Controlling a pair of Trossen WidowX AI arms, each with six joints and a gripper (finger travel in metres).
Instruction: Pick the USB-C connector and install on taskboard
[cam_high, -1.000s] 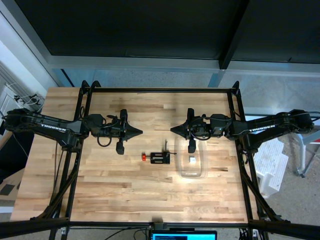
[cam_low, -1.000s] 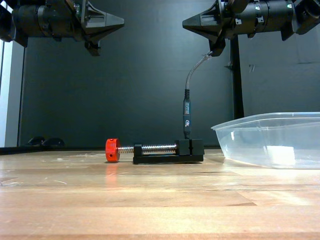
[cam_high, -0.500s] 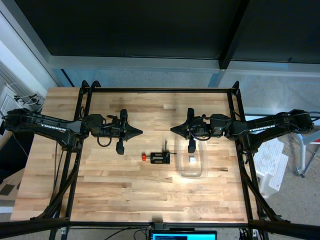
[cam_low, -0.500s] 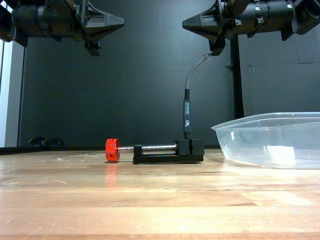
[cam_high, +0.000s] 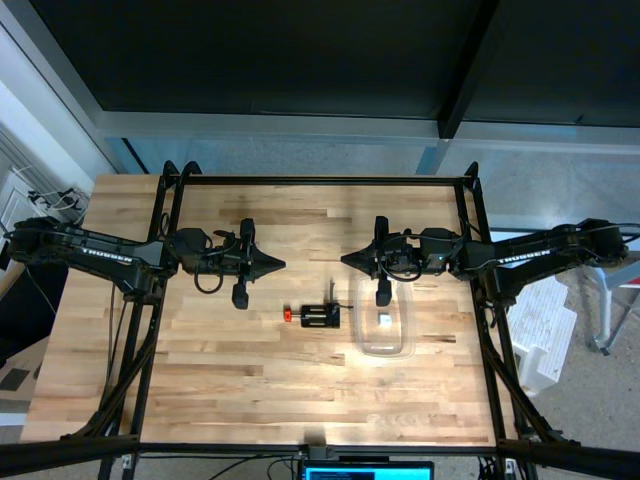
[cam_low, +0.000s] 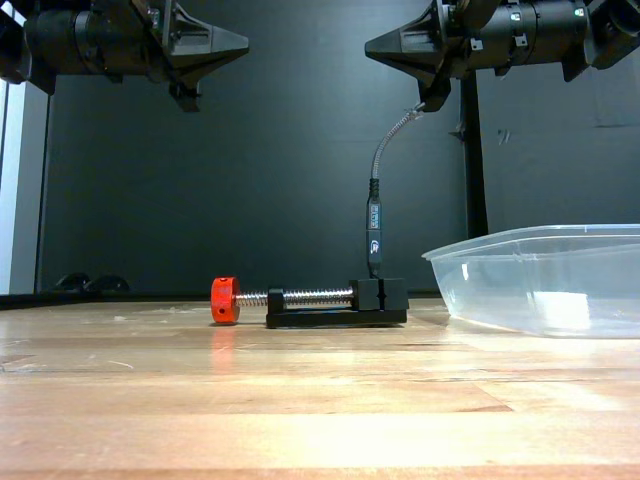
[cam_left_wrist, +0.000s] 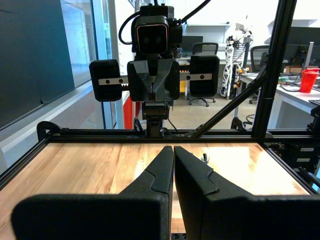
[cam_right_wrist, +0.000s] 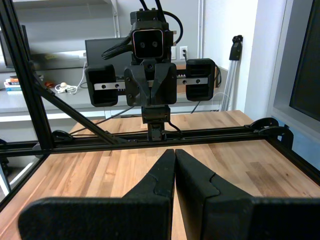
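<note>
The taskboard (cam_high: 322, 318) is a small black block with an orange-red knob (cam_low: 224, 300), lying mid-table. The USB-C connector (cam_low: 373, 232) stands upright out of the block's right end (cam_low: 381, 297), and a silver flexible lead curves up from it. My left gripper (cam_high: 283, 264) hovers high above the table to the block's left, its fingers (cam_left_wrist: 162, 167) pressed together on nothing. My right gripper (cam_high: 343, 260) hangs at the same height facing it, also shut and empty, with its fingers (cam_right_wrist: 164, 170) touching. Neither gripper touches the connector or the block.
A clear plastic tray (cam_high: 400, 345) sits just right of the block under the right arm, with a small white square piece (cam_high: 384, 319) inside. A black metal frame (cam_high: 320, 182) borders the wooden table.
</note>
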